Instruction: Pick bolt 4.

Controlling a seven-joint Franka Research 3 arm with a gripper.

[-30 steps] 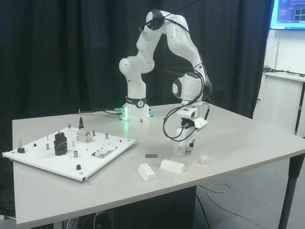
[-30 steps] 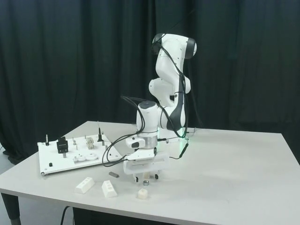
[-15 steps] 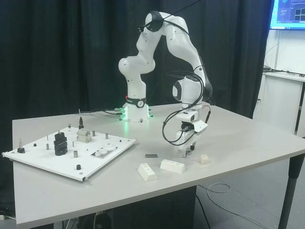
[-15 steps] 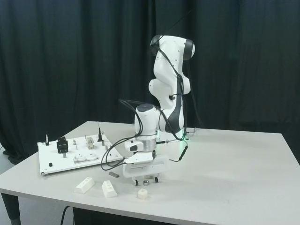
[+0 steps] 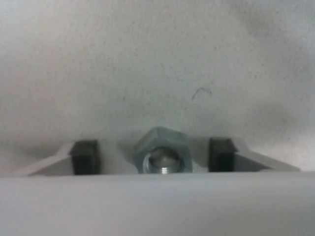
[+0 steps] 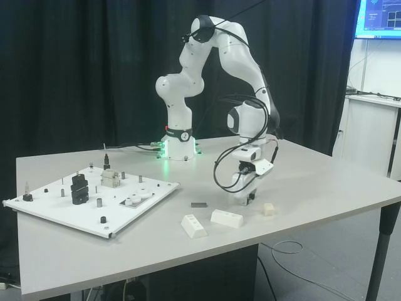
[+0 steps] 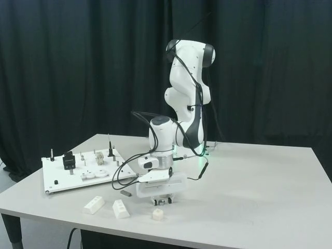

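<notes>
Grey table under the white arm, gripper lowered onto it with black fingers spread apart, either side of bolt 4, not touching.

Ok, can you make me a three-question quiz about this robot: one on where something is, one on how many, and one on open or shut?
1. Where is the grey six-sided metal bolt?
A. On the white board
B. Between the two jaws, on the grey table
C. On the floor

2. How many small white blocks lie on the table near the jaws?
A. One
B. Six
C. Three

3. How do the jaws stand?
A. Open, with a gap on each side of the bolt
B. Shut tight on the bolt
C. Shut on a white block

Answers:
1 B, as the wrist view shows the bolt midway between the black pads.
2 C, as the first room view shows two long blocks and one little cube.
3 A, as the table shows between each pad and the bolt.
</notes>
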